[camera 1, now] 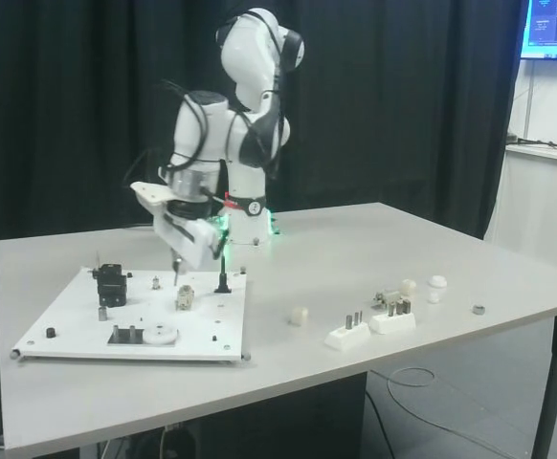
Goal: Insert square peg 1.
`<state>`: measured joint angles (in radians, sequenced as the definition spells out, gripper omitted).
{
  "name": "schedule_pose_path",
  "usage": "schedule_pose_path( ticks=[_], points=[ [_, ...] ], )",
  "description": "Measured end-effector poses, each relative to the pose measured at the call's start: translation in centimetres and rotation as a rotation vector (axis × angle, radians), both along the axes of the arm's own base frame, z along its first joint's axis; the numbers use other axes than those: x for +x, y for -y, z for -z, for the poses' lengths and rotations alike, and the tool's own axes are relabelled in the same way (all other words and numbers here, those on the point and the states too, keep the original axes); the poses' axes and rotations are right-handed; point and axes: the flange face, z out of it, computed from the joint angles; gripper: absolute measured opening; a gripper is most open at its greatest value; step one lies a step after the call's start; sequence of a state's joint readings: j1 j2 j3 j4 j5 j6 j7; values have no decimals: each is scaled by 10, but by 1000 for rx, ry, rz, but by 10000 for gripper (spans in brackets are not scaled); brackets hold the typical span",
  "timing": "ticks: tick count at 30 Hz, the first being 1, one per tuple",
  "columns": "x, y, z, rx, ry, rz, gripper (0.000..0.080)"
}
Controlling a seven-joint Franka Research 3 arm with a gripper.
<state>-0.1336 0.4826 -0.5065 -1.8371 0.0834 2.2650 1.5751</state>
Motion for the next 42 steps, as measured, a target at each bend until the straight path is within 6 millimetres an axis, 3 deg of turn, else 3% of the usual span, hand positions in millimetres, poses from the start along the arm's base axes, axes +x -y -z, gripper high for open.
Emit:
schedule_pose_path(
  ticks=[7,16,42],
  points=[
    [-32,18,-3,30,25,35,34],
    [-61,26,-7,51,85,78,34],
    [-107,49,11,31,154,336,34]
  ],
)
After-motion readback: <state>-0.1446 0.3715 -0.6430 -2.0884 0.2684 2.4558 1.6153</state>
